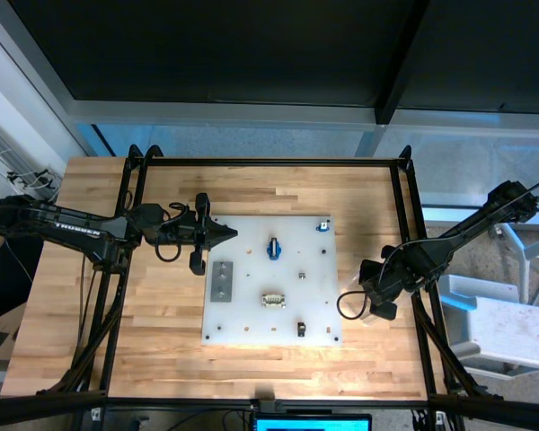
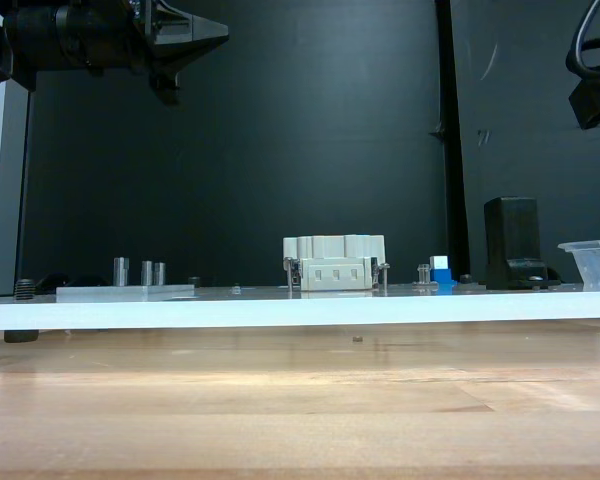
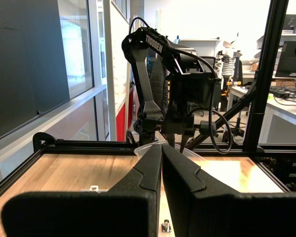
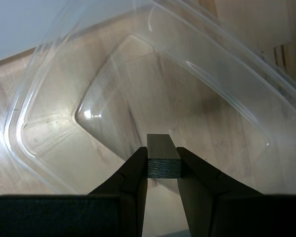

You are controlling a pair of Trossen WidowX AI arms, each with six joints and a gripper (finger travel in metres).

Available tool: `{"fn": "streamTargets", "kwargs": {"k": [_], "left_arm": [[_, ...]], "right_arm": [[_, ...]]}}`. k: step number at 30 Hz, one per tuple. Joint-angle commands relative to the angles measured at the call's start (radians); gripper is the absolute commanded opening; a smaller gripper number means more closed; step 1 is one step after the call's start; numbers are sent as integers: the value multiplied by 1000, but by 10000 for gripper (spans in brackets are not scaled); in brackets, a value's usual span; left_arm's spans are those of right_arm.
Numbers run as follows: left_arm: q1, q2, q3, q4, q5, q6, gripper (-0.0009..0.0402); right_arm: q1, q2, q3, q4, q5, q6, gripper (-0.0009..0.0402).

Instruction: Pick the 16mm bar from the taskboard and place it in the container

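**Right gripper (image 4: 163, 167) clamped on the 16mm bar (image 4: 162, 144) above the container (image 4: 39, 138)**

Closest to the right wrist camera, two dark fingers (image 4: 133, 173) are seen pressed against opposite sides of a short, dark grey, square-ended bar. The bar is held level between them, with its end face turned toward the lens. Beneath it, the clear tray is spread out, and the wooden table shows through its floor. No contact between bar and tray can be made out. In the low view the right gripper is seen well above the tray's rim (image 2: 592, 246), so the bar is judged to be hanging over the tray rather than resting in it.

In the high view the right gripper (image 1: 375, 303) is placed just off the right edge of the taskboard (image 1: 251, 316), over the table (image 1: 117, 341). The left gripper (image 1: 226, 233) is held above the board's far left part, beyond the grey block (image 1: 221, 280). Its fingers are closed together on nothing, and it is raised clear of the board in the low view.

The pick is judged to be done, with the placing step in hand. For the next move, a descent toward the tray floor is probably called for, followed by a parting of the fingers. A release from this height could let the small bar bounce or skid against the shallow wall, so a lower drop point near the middle of the tray would be safer.
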Motion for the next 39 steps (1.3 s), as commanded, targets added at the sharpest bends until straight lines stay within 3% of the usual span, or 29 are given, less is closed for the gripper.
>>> {"fn": "streamTargets", "kwargs": {"k": [1,27,39], "left_arm": [[0,0,0,0,0,0,0],[0,0,0,0,0,0,0],[0,0,0,0,0,0,0]], "right_arm": [[0,2,-1,0,0,0,25],[1,2,-1,5,0,-3,160],[1,2,-1,7,0,-3,186]]}}
